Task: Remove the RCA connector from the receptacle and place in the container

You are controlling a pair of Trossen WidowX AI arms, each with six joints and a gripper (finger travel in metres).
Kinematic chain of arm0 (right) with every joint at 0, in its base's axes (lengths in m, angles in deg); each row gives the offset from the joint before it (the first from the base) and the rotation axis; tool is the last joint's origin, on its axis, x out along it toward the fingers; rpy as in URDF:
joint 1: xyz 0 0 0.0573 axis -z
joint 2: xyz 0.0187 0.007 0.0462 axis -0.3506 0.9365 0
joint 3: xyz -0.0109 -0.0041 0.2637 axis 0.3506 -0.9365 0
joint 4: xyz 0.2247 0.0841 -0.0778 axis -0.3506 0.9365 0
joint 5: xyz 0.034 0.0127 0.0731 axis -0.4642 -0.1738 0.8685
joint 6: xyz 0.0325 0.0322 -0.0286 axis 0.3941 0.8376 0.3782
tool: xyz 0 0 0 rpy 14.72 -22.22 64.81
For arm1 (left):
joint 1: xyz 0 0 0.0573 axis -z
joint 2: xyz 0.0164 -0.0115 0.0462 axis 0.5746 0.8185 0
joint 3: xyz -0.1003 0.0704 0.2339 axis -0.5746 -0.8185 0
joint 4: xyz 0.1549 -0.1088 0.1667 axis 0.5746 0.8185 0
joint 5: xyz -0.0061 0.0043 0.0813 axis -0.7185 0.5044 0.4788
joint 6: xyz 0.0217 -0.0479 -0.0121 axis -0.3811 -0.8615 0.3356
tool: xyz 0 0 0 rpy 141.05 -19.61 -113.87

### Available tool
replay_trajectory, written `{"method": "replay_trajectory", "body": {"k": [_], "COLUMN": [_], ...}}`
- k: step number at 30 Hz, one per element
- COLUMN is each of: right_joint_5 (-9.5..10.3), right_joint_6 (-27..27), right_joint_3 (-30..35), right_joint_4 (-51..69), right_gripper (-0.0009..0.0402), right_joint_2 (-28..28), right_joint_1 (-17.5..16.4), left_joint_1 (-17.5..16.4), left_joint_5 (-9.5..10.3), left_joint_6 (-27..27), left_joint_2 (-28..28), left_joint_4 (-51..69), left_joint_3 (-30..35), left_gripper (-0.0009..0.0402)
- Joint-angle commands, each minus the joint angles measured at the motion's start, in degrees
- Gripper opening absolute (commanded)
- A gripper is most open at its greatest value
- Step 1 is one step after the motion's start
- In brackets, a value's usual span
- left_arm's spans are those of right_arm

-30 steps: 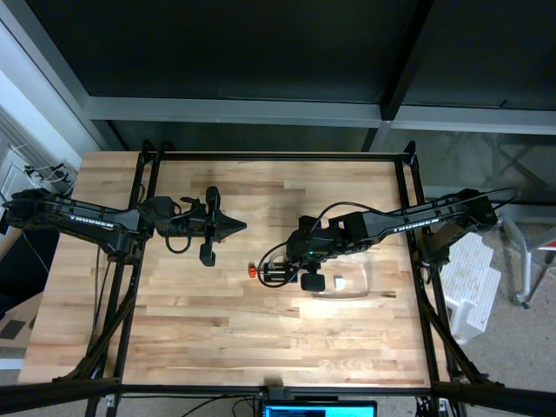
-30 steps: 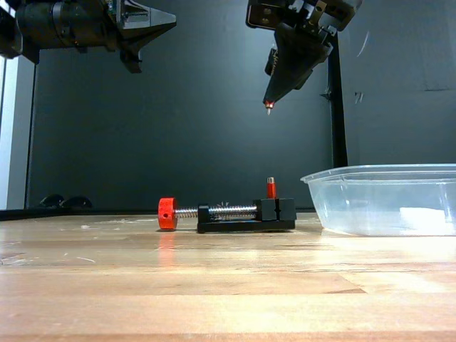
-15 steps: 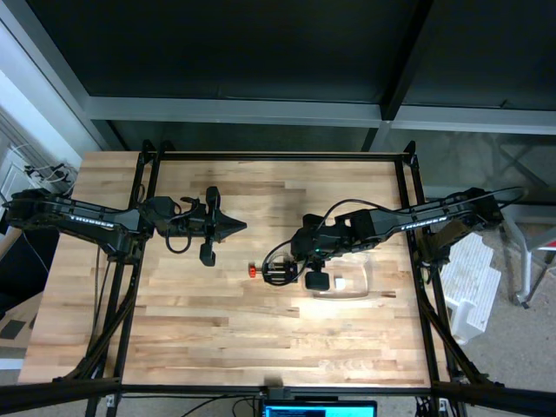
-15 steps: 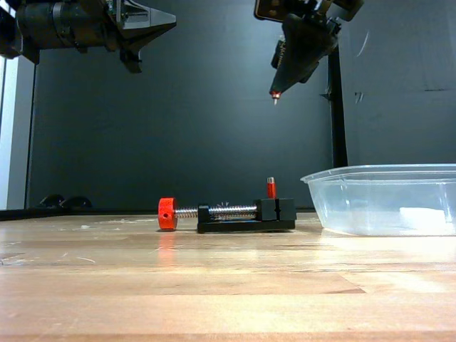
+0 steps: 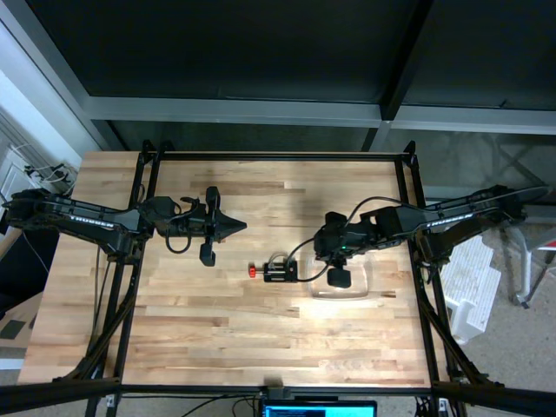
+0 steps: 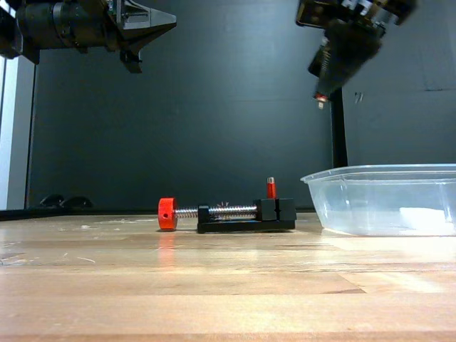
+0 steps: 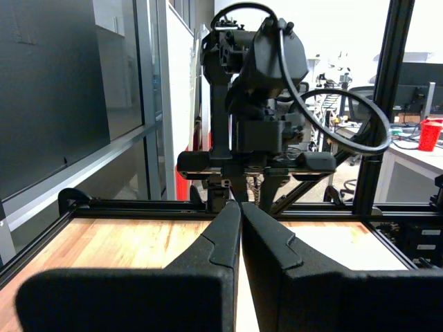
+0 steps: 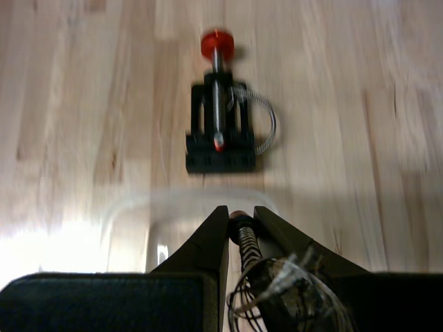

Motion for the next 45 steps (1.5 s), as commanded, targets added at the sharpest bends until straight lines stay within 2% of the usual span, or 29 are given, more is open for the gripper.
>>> {"method": "replay_trajectory", "body": {"k": [1, 11, 20, 23, 33, 37, 45], "right_joint_5": [-0.02, 0.0, -0.02, -0.02, -0.33, -0.55, -0.5], "right_joint_6": [0.74, 4.52, 6.03, 6.03, 6.19, 6.19, 6.14], "right_joint_3": [-2.91, -12.31, -15.98, -15.98, -15.98, -15.98, -15.98], "right_joint_4": [1.07, 2.05, 3.61, 3.65, 3.89, 3.85, 3.82], "right_gripper": [0.0, 0.0, 0.0004, 0.0022, 0.0128, 0.0141, 0.0142], "right_joint_2": [-2.14, -8.94, -9.77, -9.79, -9.79, -9.79, -9.79], "right_joint_1": [-0.39, -3.48, -6.4, -6.45, -6.64, -6.67, -6.67], "left_joint_1": [0.0, 0.0, -0.02, -0.02, 0.0, 0.0, 0.0], "left_joint_5": [0.0, 0.0, 0.0, 0.0, 0.0, 0.0, 0.0], "left_joint_6": [0.0, 0.0, 0.0, 0.0, 0.0, 0.0, 0.0], "left_joint_2": [0.02, 0.02, 0.02, 0.02, 0.02, 0.02, 0.02], "left_joint_4": [-0.02, -0.02, -0.02, -0.02, -0.02, -0.02, -0.02], "left_joint_3": [0.0, 0.0, 0.0, 0.0, 0.0, 0.0, 0.0], "left_gripper": [0.0, 0.0, 0.0, 0.0, 0.0, 0.0, 0.0]}}
